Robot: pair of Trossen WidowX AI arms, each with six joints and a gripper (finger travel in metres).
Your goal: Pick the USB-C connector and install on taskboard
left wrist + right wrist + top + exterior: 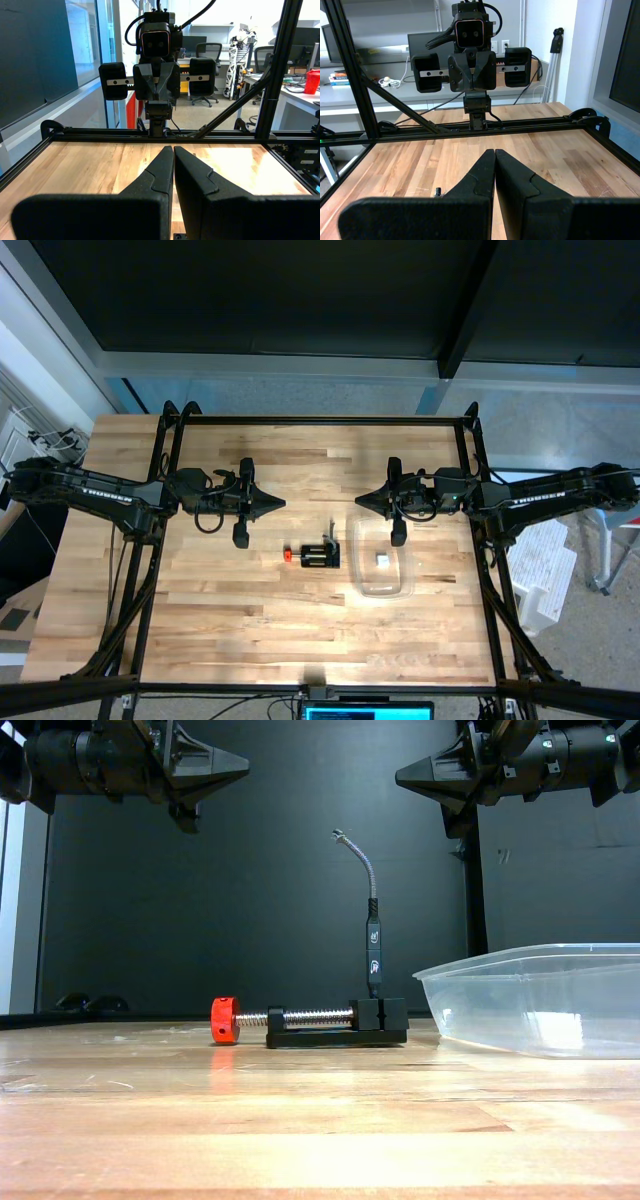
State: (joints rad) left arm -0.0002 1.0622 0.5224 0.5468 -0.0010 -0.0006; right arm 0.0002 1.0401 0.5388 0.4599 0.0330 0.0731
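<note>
Hovering high, left claw (pixel 283 504) and right claw (pixel 358 502) closed, empty. Risks bending slim dark-grey USB-C connector (pixel 373 945), upright in black rectangular taskboard (pixel 320 557), on descent.

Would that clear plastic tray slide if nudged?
Probably: the tray looks thin-walled and holds only a tiny white piece, so likely light. Its low, wide shape should resist tipping. The left end effector and right end effector hang shut, high above the table.
</note>
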